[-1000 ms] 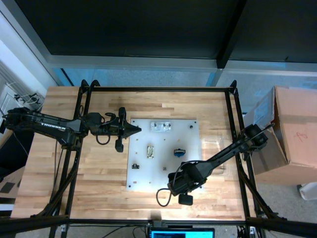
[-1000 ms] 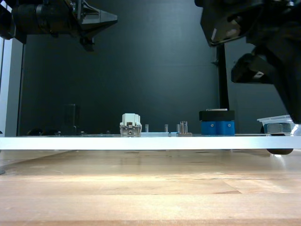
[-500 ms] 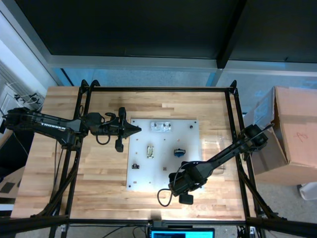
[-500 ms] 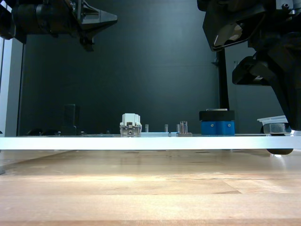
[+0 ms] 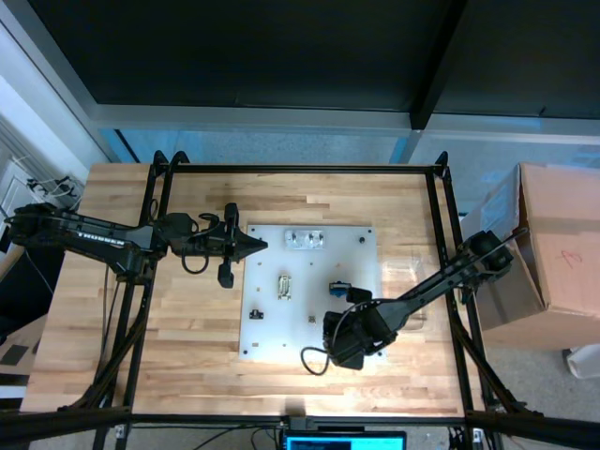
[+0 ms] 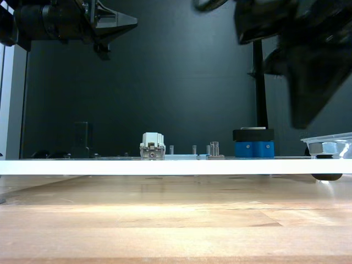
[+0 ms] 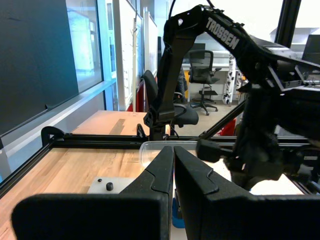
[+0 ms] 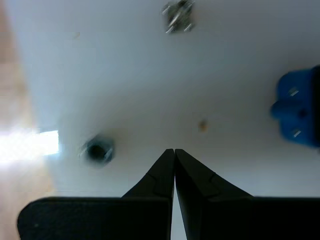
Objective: Unfasten the M12 nut and place it in the container
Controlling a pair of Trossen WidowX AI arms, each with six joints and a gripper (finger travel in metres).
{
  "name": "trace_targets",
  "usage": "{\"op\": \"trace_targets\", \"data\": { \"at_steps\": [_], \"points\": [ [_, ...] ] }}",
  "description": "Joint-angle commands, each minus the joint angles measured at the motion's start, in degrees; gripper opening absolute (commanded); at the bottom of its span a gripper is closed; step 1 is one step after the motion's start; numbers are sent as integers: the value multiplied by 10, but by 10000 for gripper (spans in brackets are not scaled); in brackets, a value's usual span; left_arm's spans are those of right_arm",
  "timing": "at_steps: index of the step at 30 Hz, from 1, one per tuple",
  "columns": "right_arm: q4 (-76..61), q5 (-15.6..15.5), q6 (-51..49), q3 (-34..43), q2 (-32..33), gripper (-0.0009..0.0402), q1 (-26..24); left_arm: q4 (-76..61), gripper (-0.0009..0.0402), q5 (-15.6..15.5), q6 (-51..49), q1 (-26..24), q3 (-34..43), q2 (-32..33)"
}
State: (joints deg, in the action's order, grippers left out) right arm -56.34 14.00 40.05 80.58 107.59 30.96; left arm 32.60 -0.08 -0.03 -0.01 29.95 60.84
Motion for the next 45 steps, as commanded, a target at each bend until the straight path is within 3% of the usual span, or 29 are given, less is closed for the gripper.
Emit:
{"op": "trace_targets", "data": {
  "at_steps": [1,8,11,26,30,39,40,43,45],
  "points": [
    [-2,-26,5,2,-5,0,0,-3,0,0,0,0,0,0],
    [42,-138,10,2,-5,0,1,-10,0,0,0,0,0,0],
    [67,-170,2,1,7,0,1,-11,0,0,0,0,0,0],
    [85,-165,-41,-13,28,0,-4,-11,0,0,0,0,0,0],
    [87,-138,-43,-17,28,0,-5,-11,0,0,0,0,0,0],
    [89,-134,-46,-17,27,0,-5,-11,0,0,0,0,0,0],
    [85,-118,-45,-17,26,0,-5,-11,0,0,0,0,0,0],
    [28,16,11,-10,17,0,-5,-11,0,0,0,0,0,0],
    [-2,51,15,-1,12,0,-4,-11,0,0,0,0,0,0]
  ]
}}
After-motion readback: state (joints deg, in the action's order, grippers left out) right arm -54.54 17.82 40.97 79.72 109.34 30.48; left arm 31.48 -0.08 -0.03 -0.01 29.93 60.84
